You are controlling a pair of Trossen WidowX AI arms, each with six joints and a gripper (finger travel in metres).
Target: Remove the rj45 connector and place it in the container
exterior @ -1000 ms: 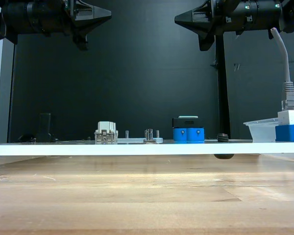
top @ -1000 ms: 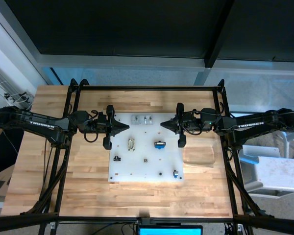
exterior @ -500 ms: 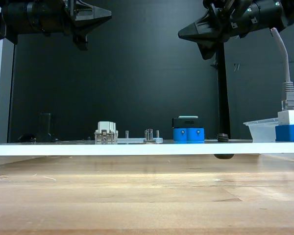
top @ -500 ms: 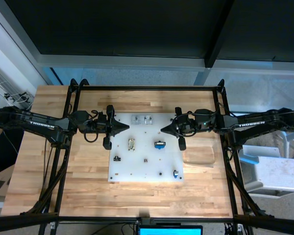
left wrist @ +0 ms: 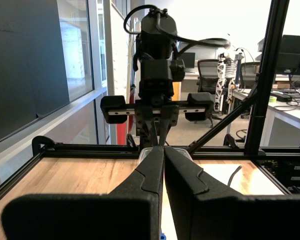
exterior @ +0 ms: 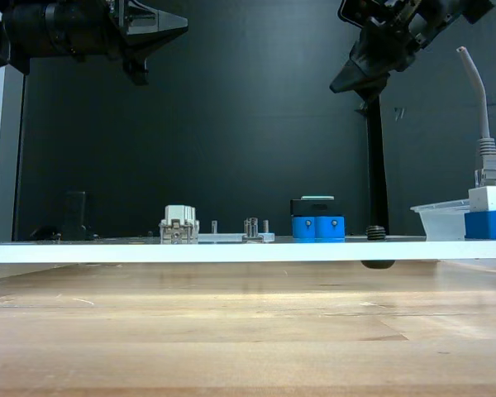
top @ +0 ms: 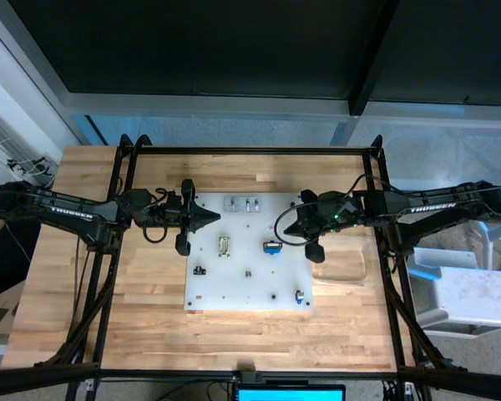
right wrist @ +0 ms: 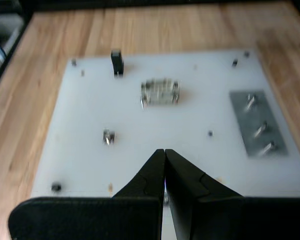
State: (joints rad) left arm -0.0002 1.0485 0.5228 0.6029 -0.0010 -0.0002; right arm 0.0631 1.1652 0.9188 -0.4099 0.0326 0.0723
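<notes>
The rj45 connector (top: 300, 296) is a tiny dark plug in a small blue socket block near the white board's (top: 234, 288) near right corner. In the low view, the blue block (exterior: 488, 224) carries a pale plug with a grey cable stub. The container (top: 341, 265), a shallow light-wood tray, lies just right of the board. My right gripper (top: 278, 231) (exterior: 334, 86) (right wrist: 164, 151) is shut on nothing and tilts down over the board's right half, high above it and farther back than the connector. My left gripper (top: 215, 217) (exterior: 183, 29) (left wrist: 163, 148) hangs shut and level over the board's far left part.
The board also holds a wider blue connector with dark ends (top: 272, 247), a silver D-shaped connector (top: 225, 247) (right wrist: 160, 93), a metal plate with pins (top: 247, 203) (right wrist: 255, 124) and small dark parts (top: 199, 270). Black frame bars (top: 250, 151) run along the table's edges.
The right gripper has pitched nose-down and swung toward the near side over the board's right half. The left arm has not moved.
</notes>
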